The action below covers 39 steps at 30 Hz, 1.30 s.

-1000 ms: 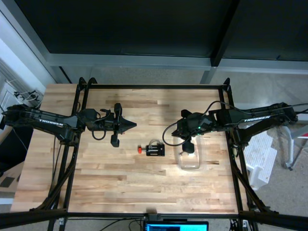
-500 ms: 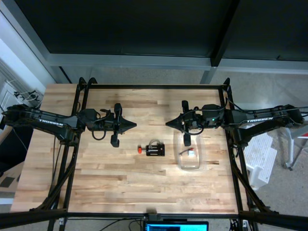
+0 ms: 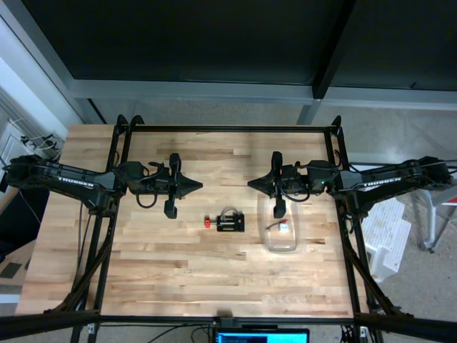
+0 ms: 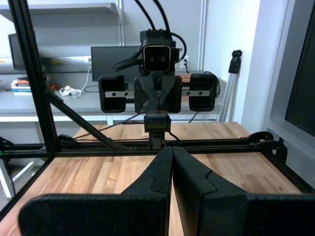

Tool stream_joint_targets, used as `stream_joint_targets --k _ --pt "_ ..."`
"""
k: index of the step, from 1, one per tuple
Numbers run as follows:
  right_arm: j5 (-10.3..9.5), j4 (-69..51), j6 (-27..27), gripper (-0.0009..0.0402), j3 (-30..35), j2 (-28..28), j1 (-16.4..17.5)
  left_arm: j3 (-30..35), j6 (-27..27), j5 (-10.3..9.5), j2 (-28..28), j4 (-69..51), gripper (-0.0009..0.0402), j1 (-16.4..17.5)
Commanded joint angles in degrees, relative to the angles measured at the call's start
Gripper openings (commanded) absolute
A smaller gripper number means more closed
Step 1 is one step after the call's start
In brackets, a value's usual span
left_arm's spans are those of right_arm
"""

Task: Remove the RCA connector from the receptacle and place in the container

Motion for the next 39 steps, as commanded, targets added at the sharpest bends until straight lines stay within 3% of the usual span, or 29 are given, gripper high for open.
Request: stream_joint_targets --k 1,11,15,23,25,39 --pt "0.09 0.24 -0.15 0.0 -0.15 0.0 0.0 0.0 0.0 0.0 0.0 0.02 0.0 0.0" --pt "-1.05 0.33 -0.68 0.0 -0.55 0.0 -0.26 0.0 0.0 0.0 0.0 0.02 0.0 0.0" --pt "-3.06 0.61 -0.42 0.0 -0.55 0.0 -1.18 0.0 0.0 0.0 0.0 0.02 0.0 0.02" --pt "-2.82 0.87 -0.59 0.0 -0.55 0.0 -1.64 0.0 0.0 0.0 0.0 0.02 0.0 0.02" --pt "-1.92 0.87 -0.66 0.0 -0.55 0.0 -1.64 0.0 0.0 0.0 0.0 0.02 0.0 0.0" --pt "-1.92 1.27 -1.09 0.0 -0.55 0.09 -1.73 0.0 0.0 0.0 0.0 0.02 0.0 0.0"
